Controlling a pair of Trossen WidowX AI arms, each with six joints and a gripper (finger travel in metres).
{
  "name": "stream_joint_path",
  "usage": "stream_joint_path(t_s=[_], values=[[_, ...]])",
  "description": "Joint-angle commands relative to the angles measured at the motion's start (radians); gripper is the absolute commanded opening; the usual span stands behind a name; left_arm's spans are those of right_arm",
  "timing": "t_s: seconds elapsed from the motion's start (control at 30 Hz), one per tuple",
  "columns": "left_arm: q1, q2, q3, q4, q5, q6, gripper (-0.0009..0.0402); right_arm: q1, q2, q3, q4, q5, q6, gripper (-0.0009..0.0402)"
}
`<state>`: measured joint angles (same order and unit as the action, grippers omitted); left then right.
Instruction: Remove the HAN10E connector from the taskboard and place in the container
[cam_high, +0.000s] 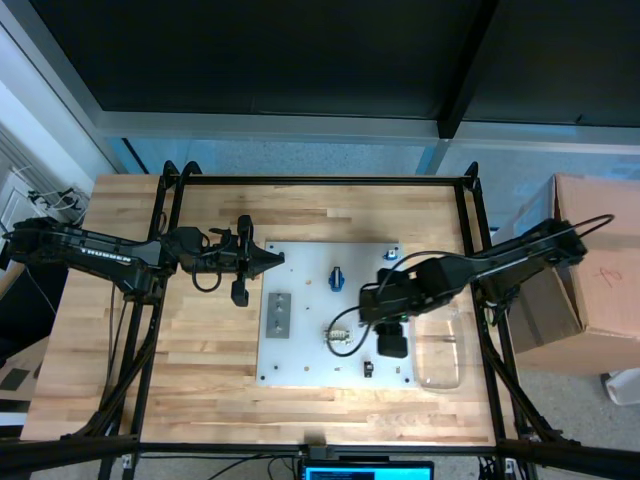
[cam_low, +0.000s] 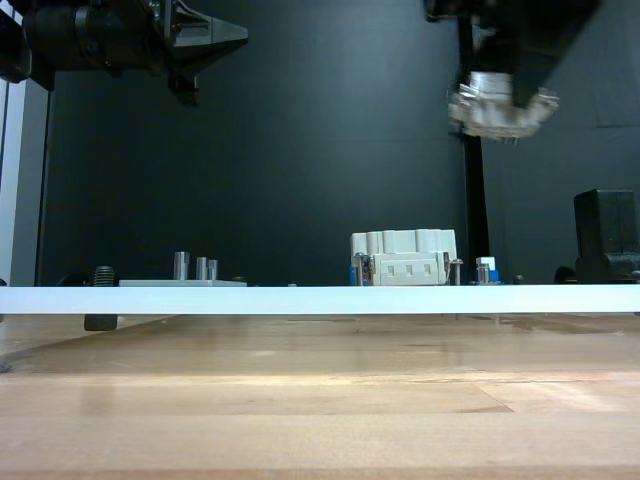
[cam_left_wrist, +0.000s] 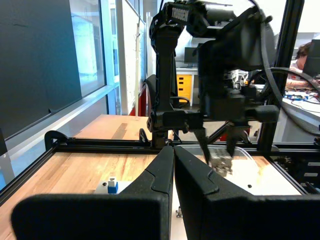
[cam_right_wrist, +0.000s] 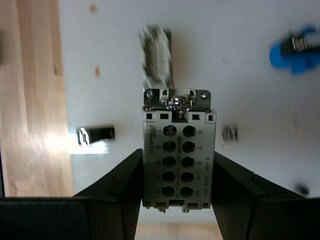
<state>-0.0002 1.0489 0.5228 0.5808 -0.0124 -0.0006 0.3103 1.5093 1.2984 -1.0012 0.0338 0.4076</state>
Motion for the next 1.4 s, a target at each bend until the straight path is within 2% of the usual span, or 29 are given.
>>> stream_joint_path(t_s=[0.03, 0.33, 0.7, 0.97, 1.4], values=[[0.000, 0.000, 0.000, -0.001, 0.000, 0.000, 0.0000, 0.003, -0.072, -0.085, 0.011, 0.003, 0.025, 0.0019], [0.000, 0.000, 0.000, 0.000, 0.000, 0.000, 0.0000, 0.011, -0.235, -0.258, 0.019, 0.003, 0.072, 0.0019], [0.000, 0.000, 0.000, 0.000, 0.000, 0.000, 0.0000, 0.056, -0.352, -0.384, 0.019, 0.006, 0.147, 0.0019], [0.000, 0.000, 0.000, -0.001, 0.000, 0.000, 0.0000, 0.151, -0.416, -0.447, 0.015, 0.054, 0.248, 0.0019], [0.000, 0.000, 0.000, 0.000, 0.000, 0.000, 0.0000, 0.317, -0.439, -0.528, 0.019, 0.064, 0.394, 0.0019]])
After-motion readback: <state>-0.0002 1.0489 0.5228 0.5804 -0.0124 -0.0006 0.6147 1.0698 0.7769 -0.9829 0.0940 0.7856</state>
